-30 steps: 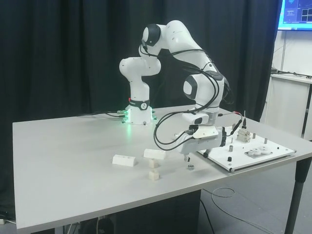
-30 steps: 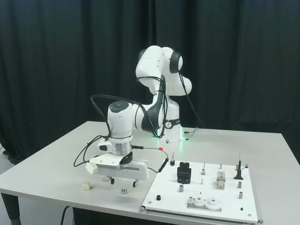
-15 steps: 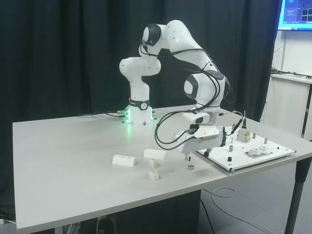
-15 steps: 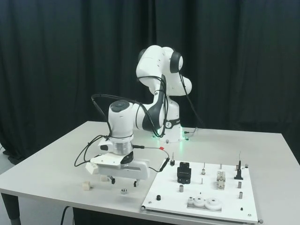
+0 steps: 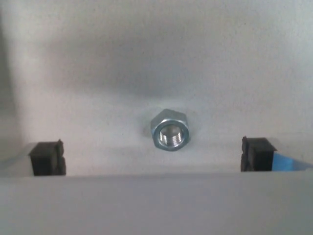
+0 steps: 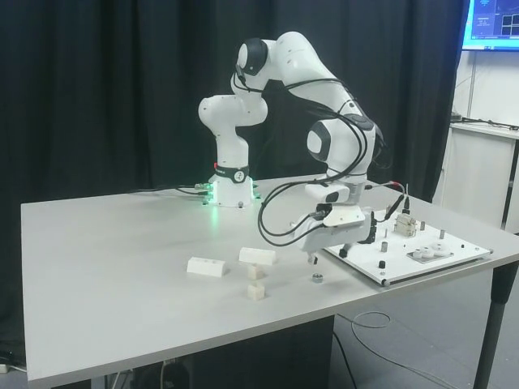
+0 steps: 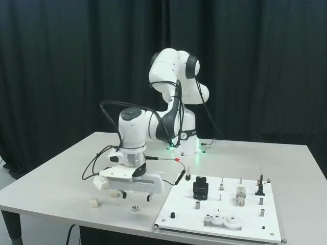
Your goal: Remove round peg 4.
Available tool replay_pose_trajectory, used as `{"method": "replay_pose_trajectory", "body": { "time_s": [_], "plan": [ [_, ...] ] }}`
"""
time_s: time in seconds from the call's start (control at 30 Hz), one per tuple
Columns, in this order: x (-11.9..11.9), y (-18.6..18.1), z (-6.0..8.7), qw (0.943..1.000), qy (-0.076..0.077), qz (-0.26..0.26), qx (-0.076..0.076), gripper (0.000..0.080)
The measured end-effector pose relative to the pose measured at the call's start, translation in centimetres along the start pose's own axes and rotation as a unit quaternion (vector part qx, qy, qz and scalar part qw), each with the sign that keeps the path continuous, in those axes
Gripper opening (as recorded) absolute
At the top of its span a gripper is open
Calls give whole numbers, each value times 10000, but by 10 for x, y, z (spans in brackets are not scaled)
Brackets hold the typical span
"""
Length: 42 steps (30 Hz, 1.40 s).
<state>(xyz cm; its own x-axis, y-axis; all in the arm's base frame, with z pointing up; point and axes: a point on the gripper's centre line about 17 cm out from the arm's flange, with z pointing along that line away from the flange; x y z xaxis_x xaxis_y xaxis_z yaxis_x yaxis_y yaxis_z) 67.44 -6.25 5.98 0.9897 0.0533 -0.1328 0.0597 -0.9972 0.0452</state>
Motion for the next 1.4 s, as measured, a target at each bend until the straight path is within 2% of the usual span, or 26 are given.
{"method": "replay_pose_trajectory", "body": {
  "time_s": [0.13,0.37,0.77,1.03,1.4],
  "plan": [
    [-3,-3,-1,10000,-44,50,30,800],
    [-10,-20,-3,9996,-176,171,165,800],
    [-20,-79,-3,9975,-386,439,409,800],
    [-29,-122,-6,9963,-455,622,380,800],
    [-39,-172,-13,9953,-449,804,300,800]
  ]
}}
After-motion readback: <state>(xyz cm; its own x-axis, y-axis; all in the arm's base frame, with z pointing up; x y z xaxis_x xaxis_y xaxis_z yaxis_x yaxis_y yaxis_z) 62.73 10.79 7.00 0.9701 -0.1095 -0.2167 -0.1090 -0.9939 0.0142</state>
